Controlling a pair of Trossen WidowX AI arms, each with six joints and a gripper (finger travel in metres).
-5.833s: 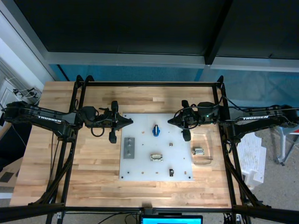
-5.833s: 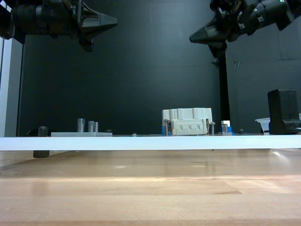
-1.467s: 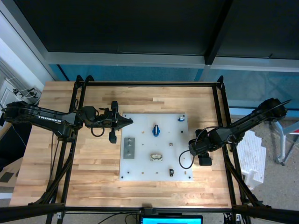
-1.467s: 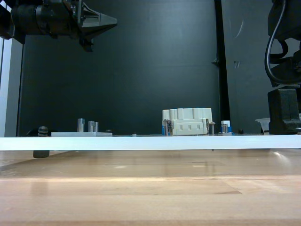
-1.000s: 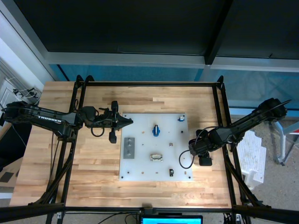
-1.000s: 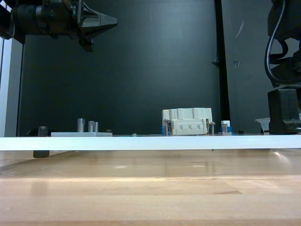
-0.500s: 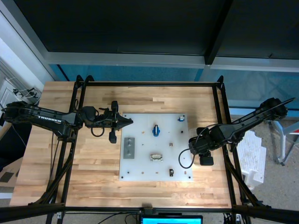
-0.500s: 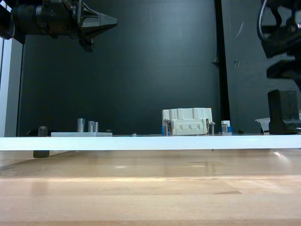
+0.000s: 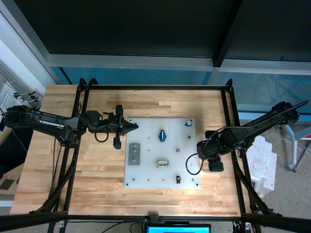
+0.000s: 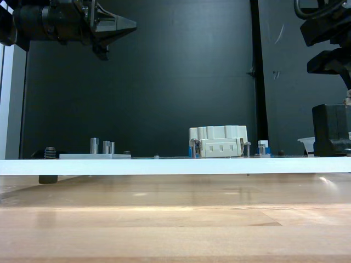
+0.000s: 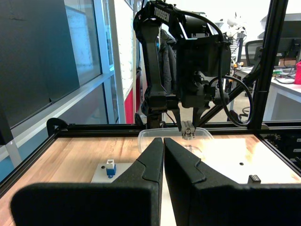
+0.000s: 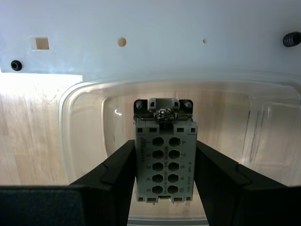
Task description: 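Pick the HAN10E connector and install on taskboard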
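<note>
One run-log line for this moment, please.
right tool: shut on HAN10E connector, over clear tray | left tool: shut, raised near taskboard far-left corner

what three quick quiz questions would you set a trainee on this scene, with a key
1. True or false: the right gripper, to the right of the large flat white square plastic taskboard, is shut on the small pale grey rectangular plastic HAN10E connector.
2. Pick one: the held connector is over A) the clear plastic tray, B) a grey metal plate, C) a blue part.
3. Fill in: the left gripper, raised above the table by the taskboard's far left corner, has its fingers ____ (open or shut).

Key: 1 true; 2 A; 3 shut.
</note>
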